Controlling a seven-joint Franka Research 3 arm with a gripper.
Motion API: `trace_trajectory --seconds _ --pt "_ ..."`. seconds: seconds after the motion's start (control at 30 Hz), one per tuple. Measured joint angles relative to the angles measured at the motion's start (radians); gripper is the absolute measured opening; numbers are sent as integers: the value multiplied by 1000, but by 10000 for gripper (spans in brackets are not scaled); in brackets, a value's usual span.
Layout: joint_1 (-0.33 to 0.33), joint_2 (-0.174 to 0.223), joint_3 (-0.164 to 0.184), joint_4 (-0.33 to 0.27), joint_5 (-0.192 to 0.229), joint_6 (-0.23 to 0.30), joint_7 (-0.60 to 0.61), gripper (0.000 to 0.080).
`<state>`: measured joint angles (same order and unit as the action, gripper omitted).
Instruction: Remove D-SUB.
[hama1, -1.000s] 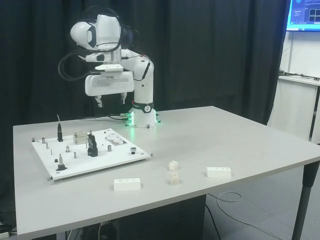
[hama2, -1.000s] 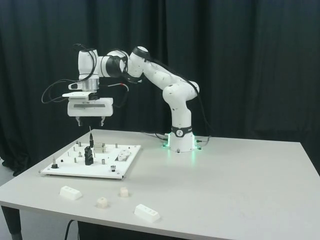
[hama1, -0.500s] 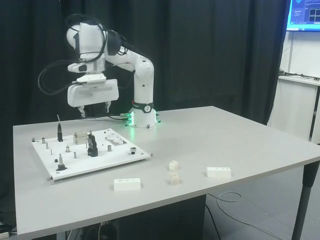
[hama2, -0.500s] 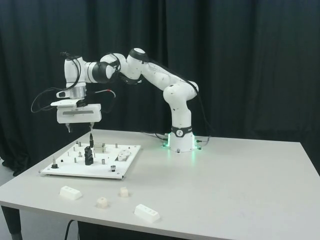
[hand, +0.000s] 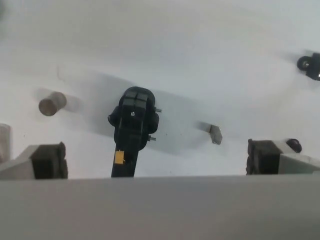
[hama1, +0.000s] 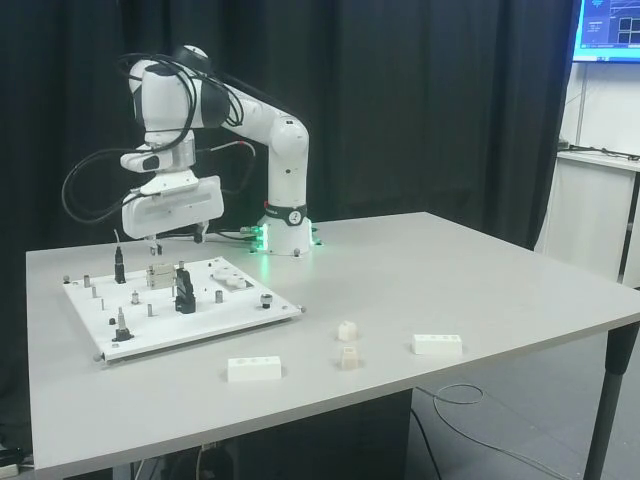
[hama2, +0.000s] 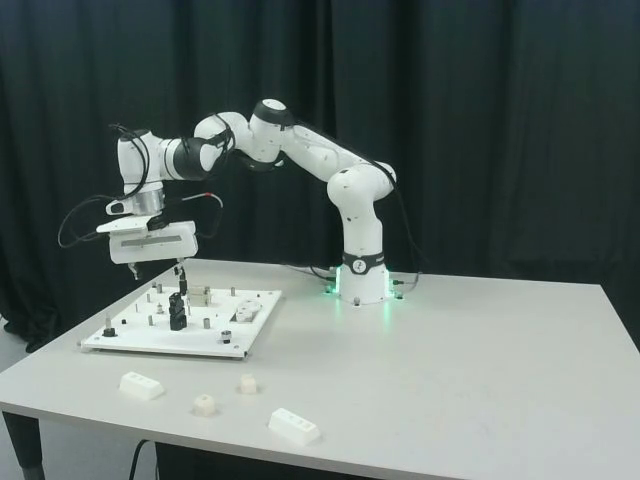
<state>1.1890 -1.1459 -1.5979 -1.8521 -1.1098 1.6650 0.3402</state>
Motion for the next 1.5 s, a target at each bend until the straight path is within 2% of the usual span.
trace_trajectory --seconds 1.03,1.5 --pt "17 -33 -111 -6 11 17 -5 800" --pt "3 -32 -127 -29 22 15 40 800"
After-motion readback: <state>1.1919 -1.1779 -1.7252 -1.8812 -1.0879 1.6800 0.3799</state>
